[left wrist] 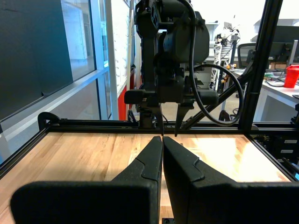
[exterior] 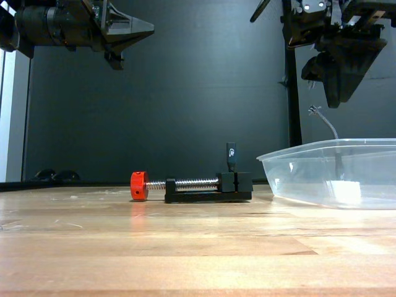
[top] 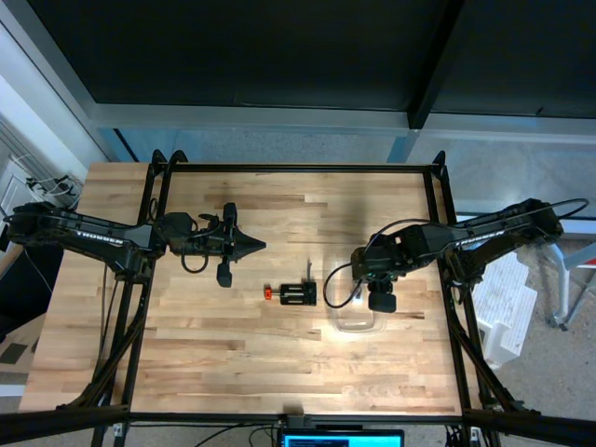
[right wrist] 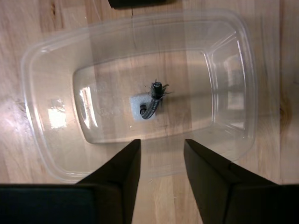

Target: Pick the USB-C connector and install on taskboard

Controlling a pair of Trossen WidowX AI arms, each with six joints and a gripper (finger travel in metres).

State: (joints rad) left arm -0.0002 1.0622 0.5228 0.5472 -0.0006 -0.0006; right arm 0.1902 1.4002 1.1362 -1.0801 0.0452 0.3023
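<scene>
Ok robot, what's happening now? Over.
Left hand shut, raised at left. Right hand open over clear tray. USB-C connector inside tray, not gripped. Taskboard unobstructed.

On the table (top: 233, 354) the block (top: 298, 295) lies near the middle, the tray (right wrist: 243, 70) just right of it. The plug (right wrist: 155, 88) rests on a small pad (right wrist: 136, 103) inside the tray. The right pincer (right wrist: 161, 142) hangs above the tray. The left pincer (top: 259, 246) hangs left of and behind the block.

Aloft: left end effector (exterior: 147, 28); right end effector (exterior: 336, 99) above tray (exterior: 291, 162); taskboard (exterior: 207, 189) beside.
</scene>
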